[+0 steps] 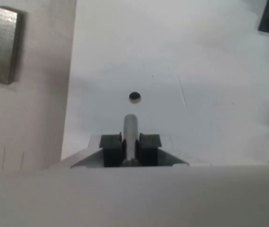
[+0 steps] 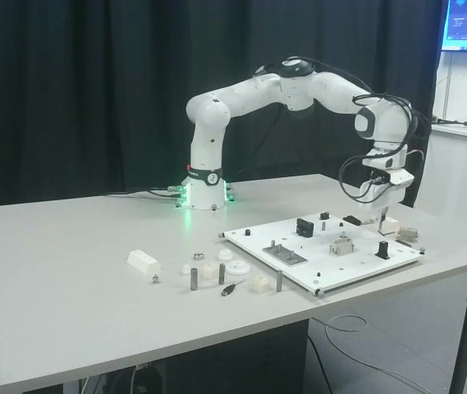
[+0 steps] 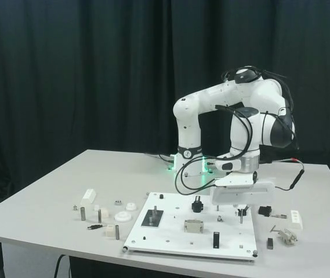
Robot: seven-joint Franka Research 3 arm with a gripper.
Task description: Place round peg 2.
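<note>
The pincer [image 1: 130, 142] is pinching a slim grey metal round peg [image 1: 130, 134] between its two black fingertips [image 1: 111, 144], the peg standing out past the pads with its free end pointing down toward the flat white assembly board [image 1: 210, 109]. In the wrist view a small dark round hole [image 1: 134, 97] in the board lies just beyond the peg's tip, apart from it, so the peg is held above the board and not seated. Off the board's edge, on the grey worktop [image 1: 25, 123], lies a grey rectangular metal block [image 1: 3, 45]. In the second room view the pincer [image 3: 243, 209] hangs low over the far right part of the white board [image 3: 170, 234], which carries a dark flat plate with an upright post [image 3: 152, 217], a black clamp-like piece [image 3: 198, 204], a grey metal fixture [image 3: 193, 225] and a black upright block [image 3: 216, 239]. The white arm [image 3: 251, 110] arches from its base [image 3: 189, 165], where green light shows, over to the board. In the first room view, loose parts lie on the worktop [image 2: 69, 254] beside the board: a white block [image 2: 144, 262], white gear-like discs [image 2: 231, 262] and short dark upright pegs [image 2: 194, 278].
</note>
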